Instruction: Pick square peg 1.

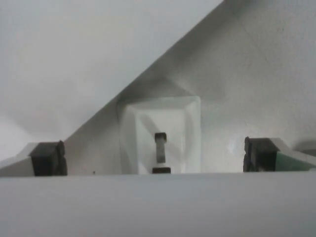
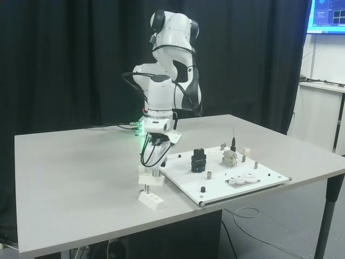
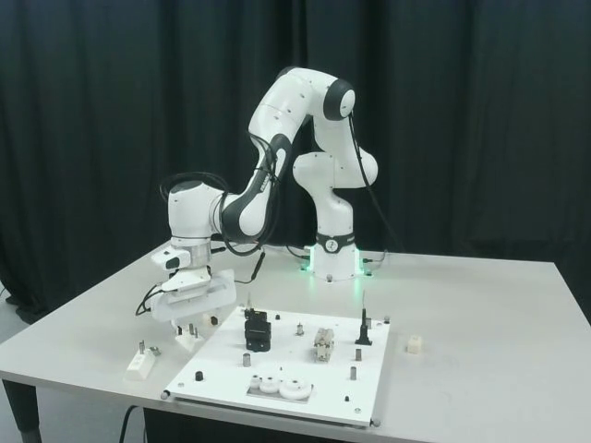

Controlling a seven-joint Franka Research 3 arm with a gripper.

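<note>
Square peg 1 (image 1: 160,147) is a small grey peg standing upright in a white holder block (image 1: 148,128) on the grey table, just beside the white board's edge. My gripper (image 1: 153,157) is open and low over this holder, one black fingertip (image 1: 48,159) on each side of the peg and well apart from it. From the room views the gripper (image 2: 152,171) (image 3: 191,325) hangs right above the holder (image 2: 151,181) (image 3: 190,341). A second white holder (image 2: 151,199) (image 3: 140,364) with its own peg lies closer to the table's front edge.
The white board (image 2: 269,174) (image 3: 305,378) carries a black part (image 2: 198,160) (image 3: 256,330), several small pegs and white gears (image 2: 243,179) (image 3: 282,386). A small white block (image 3: 416,344) sits on the table beyond the board.
</note>
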